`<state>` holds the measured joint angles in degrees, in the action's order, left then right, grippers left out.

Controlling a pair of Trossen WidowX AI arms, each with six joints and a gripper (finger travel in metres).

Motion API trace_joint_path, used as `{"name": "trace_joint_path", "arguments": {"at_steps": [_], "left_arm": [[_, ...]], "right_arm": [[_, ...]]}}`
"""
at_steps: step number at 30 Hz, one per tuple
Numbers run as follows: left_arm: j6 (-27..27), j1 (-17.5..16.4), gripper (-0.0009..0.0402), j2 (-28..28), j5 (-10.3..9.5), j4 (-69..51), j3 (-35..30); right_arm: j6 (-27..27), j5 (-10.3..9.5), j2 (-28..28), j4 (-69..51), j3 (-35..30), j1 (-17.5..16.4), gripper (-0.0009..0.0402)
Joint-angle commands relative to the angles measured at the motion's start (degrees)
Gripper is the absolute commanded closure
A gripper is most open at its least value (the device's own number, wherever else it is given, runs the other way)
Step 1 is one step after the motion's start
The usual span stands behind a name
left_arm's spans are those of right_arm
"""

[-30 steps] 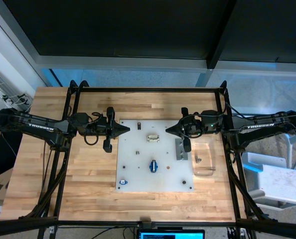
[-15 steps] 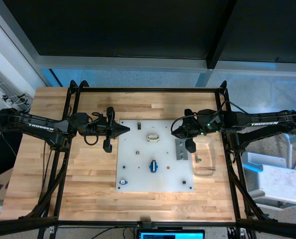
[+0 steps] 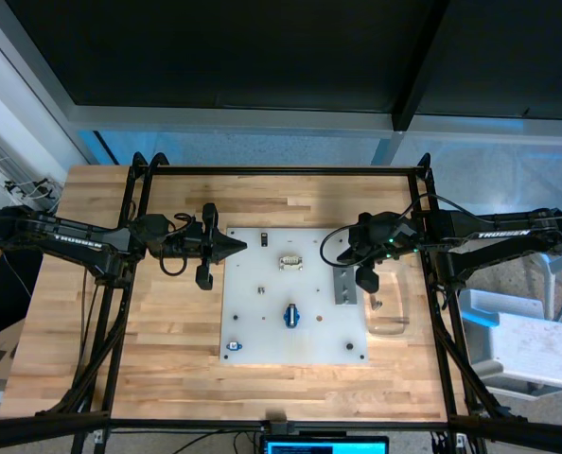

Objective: Pick the 16mm cylinder and place it in the taskboard

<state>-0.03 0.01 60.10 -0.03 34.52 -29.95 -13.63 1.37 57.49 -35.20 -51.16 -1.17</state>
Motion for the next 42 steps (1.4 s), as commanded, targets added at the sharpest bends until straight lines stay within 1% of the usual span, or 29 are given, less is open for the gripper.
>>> {"name": "trace_joint_path", "arguments": {"at_steps": [1,5,11,16,23,31,36,42], "left_arm": [[-0.02,0.00,0.0393,0.00,0.02,0.00,0.00],[-0.02,-0.02,0.0393,0.00,0.02,0.00,0.00],[-0.02,-0.02,0.0393,0.00,0.02,0.00,0.00],[-0.02,0.00,0.0393,0.00,0.02,0.00,0.00],[-0.02,-0.02,0.0393,0.00,0.02,0.00,0.00],[-0.02,-0.02,0.0393,0.00,0.02,0.00,0.00],[-0.02,-0.02,0.0393,0.00,0.02,0.00,0.00],[-0.02,0.00,0.0393,0.00,0.02,0.00,0.00]], "right_arm": [[-1.38,0.00,0.09,-3.72,-0.74,-0.13,0.0393],[-2.12,-0.02,0.17,-8.74,-1.09,-0.85,0.0393],[-5.01,-0.11,0.17,-14.40,-1.09,-1.75,0.0393],[-5.88,-0.11,0.44,-18.47,-1.07,-4.15,0.0393],[-10.38,-0.11,1.22,-23.10,-1.18,-7.17,0.0393],[-14.56,-0.15,1.68,-26.88,-1.18,-9.31,0.0393],[-16.50,-1.46,2.34,-28.50,-1.18,-10.47,0.0393],[-19.52,-1.79,3.19,-30.64,-1.18,-12.76,0.0393]]}}
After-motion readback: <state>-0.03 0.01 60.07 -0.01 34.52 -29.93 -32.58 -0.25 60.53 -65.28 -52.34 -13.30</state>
